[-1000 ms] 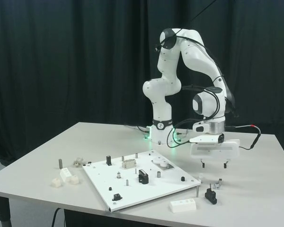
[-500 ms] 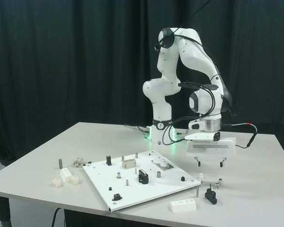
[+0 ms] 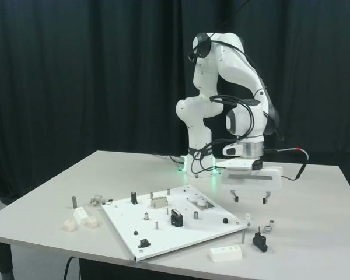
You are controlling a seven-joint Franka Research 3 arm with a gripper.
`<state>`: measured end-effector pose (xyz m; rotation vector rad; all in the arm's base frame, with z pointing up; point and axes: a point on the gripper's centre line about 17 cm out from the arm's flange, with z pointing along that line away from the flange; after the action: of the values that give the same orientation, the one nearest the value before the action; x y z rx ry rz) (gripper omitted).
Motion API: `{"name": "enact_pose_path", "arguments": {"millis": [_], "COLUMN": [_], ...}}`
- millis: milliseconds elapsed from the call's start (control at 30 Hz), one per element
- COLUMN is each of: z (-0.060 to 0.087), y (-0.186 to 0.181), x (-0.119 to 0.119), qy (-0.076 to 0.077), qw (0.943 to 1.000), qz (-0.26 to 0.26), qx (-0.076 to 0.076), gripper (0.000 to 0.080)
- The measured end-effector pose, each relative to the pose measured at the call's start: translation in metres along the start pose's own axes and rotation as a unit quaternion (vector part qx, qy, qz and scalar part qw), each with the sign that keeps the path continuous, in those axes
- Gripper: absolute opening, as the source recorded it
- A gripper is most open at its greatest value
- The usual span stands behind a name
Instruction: Remove BNC.
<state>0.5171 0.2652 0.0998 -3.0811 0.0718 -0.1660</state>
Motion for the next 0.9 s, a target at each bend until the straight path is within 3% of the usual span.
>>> {"name": "enact_pose_path", "arguments": {"millis": [233, 533, 900], "z": [-0.007, -0.016, -0.031], "y": [0.025, 0.069, 0.140], "x": [0.015, 0.035, 0.060], "qy": [0.006, 0.013, 0.023], "qw": [0.9984, 0.9965, 0.9889], "qz": [0.056, 0.079, 0.141], "qx": [-0.005, -0.023, -0.042], "gripper": [0.0800, 0.0800, 0.0800]}}
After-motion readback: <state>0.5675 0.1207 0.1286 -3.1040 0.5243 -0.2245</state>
